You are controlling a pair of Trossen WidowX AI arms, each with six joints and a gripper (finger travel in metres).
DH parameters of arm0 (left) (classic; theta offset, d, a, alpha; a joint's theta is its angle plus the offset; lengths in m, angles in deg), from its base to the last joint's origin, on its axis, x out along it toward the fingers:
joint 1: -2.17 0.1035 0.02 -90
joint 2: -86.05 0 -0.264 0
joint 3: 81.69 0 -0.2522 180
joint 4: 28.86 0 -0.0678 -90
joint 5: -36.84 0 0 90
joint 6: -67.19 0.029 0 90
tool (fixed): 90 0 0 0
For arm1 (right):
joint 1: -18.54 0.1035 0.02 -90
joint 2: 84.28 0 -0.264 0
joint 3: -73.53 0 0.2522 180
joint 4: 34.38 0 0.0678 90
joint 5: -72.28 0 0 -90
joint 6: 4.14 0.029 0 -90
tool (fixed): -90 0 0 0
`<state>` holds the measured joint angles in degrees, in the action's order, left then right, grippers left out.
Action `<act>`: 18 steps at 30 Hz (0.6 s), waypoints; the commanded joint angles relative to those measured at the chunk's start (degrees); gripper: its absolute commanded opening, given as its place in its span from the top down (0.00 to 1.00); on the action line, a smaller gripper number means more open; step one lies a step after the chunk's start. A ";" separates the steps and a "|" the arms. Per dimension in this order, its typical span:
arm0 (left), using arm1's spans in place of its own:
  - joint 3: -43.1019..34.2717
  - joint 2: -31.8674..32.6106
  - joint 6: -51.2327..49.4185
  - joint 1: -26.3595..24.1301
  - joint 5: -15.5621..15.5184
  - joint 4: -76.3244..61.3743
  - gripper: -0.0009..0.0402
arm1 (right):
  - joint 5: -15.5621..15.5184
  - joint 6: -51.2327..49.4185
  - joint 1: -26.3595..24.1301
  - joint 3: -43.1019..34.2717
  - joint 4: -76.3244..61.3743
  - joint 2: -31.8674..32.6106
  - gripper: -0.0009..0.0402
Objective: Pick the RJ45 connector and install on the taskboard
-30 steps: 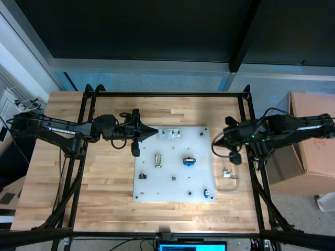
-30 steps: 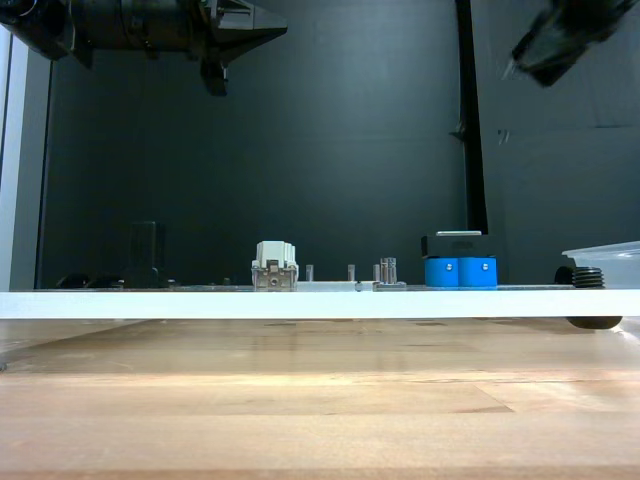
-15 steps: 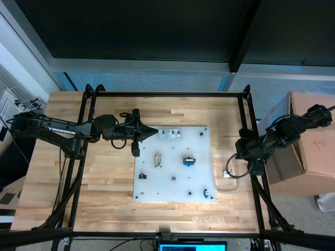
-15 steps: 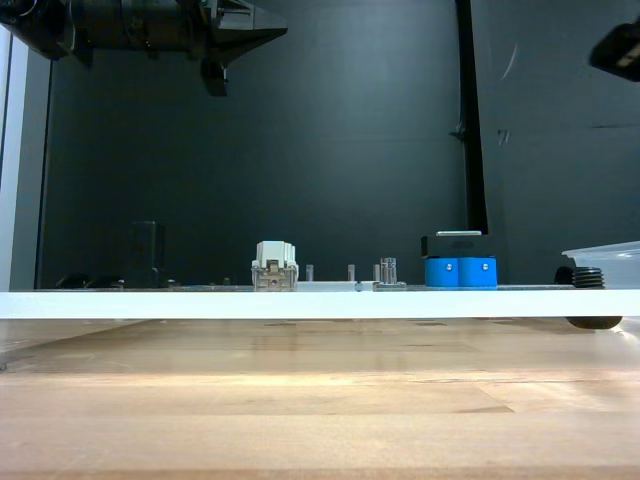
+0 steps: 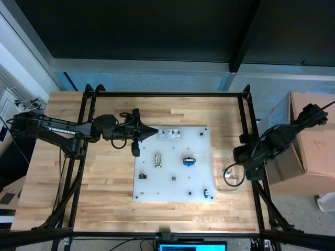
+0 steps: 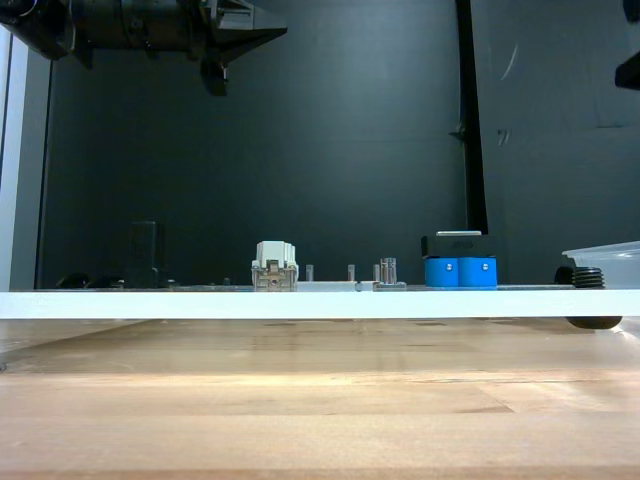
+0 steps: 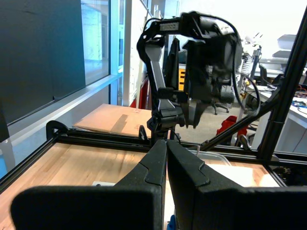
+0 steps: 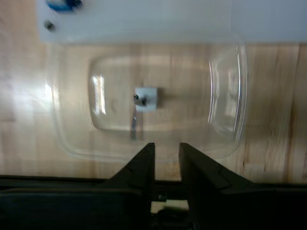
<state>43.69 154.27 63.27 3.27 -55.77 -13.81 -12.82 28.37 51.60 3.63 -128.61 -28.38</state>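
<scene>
My right claw (image 8: 166, 146) hangs slightly open and empty over the clear tray (image 8: 192, 103) beside the taskboard (image 5: 157, 188). The RJ45 connector (image 8: 146, 98) lies loose inside (small, light, hard, I think); I'd pinch its flat sides. My left claw (image 7: 166, 142), closed, hangs over the taskboard's far-left corner.

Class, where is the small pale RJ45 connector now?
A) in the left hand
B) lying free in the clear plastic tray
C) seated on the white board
B: the small pale RJ45 connector lies free in the clear plastic tray below the open right hand; the shut left hand hovers over the white task board.
</scene>
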 commanded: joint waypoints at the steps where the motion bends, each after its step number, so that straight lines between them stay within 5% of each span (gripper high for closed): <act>1: -0.02 0.02 0.00 0.00 0.00 0.04 0.98 | 0.02 0.13 0.31 2.25 1.70 2.49 0.70; 9: -0.02 0.02 0.00 0.00 0.00 0.02 0.98 | -0.02 1.60 1.49 7.17 10.43 4.85 0.54; 18: -0.02 0.02 0.00 0.00 0.02 -0.04 0.98 | -0.09 2.91 2.38 13.00 17.66 7.45 0.51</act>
<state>43.66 154.30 63.27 3.27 -55.77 -13.81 -12.84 31.04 53.81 15.94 -111.95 -21.32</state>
